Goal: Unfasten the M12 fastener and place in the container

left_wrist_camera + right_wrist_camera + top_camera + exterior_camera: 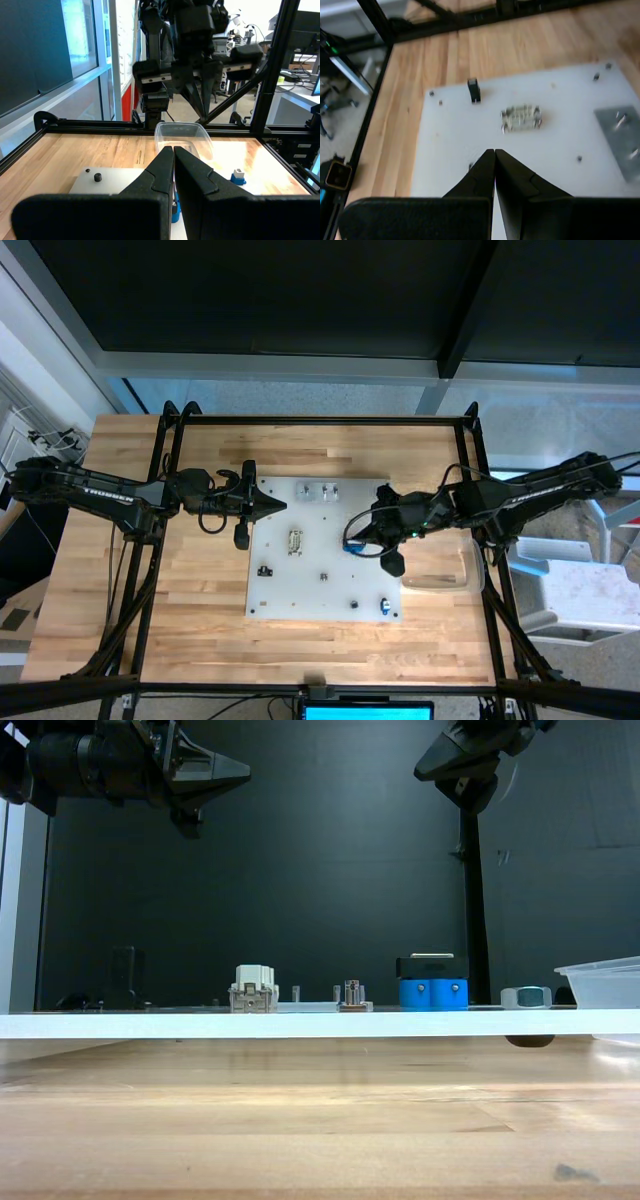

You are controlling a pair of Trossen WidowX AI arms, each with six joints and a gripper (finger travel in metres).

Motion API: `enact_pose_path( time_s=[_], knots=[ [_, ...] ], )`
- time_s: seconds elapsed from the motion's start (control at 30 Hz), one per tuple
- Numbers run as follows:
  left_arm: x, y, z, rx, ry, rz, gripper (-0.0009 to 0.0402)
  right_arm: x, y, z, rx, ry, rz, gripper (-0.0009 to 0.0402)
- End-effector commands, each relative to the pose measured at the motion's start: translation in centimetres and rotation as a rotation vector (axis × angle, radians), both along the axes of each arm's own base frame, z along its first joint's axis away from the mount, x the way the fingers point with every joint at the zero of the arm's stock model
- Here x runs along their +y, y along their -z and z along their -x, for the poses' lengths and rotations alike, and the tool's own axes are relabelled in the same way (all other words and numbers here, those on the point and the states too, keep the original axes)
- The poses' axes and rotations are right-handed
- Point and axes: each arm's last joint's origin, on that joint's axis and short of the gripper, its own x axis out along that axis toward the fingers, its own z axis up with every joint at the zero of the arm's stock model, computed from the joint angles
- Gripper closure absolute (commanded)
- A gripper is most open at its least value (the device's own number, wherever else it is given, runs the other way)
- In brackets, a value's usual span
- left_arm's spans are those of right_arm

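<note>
Both grippers are hanging high above the white board [300, 580]. The left gripper [174, 150] is showing its jaws pressed together on nothing, and the right gripper [494, 151] likewise. The M12 fastener [357, 603] is sitting well below the right jaws, towards the near edge and far across from the left jaws; it looks too tiny to tell how it sits on its stud. The container [450, 585] is lying below and just outboard of the right jaws. The nut is probably light, stiff and slippery, so it is calling for a square pinch across its sides from above.
</note>
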Motion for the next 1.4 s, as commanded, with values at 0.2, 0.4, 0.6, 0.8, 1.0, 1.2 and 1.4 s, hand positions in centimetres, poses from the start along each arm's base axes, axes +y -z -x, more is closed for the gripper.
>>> enact_pose_path(
  time_s=[0.2,0.4,0.6,0.8,1.0,1.2,1.4],
  knots=[
    [0.0,0.0,0.0,-0.001,0.000,0.000,0.0393,1.9,-0.1,-2.2,0.201,0.044,-0.039,0.0393],
    [0.0,0.0,0.0,-0.001,0.000,0.000,0.0393,3.7,-0.1,-3.8,0.412,0.057,-0.023,0.0393],
    [0.0,0.0,0.0,-0.001,0.000,0.000,0.0393,5.9,0.1,-5.6,0.605,0.062,-0.004,0.0393],
    [0.0,0.0,0.0,-0.001,0.000,0.000,0.0393,7.8,1.4,-7.3,0.736,0.084,-0.018,0.0393],
    [0.0,0.0,0.0,0.000,0.000,0.000,0.0393,9.1,3.1,-8.8,0.804,0.121,-0.085,0.0393],
    [0.0,0.0,0.0,0.000,0.000,0.000,0.0393,9.9,4.3,-9.3,0.798,0.197,-0.069,0.0382],
    [0.0,0.0,0.0,-0.001,0.000,0.000,0.0393,11.0,5.4,-9.5,0.804,0.187,-0.062,0.0328]
  ],
)
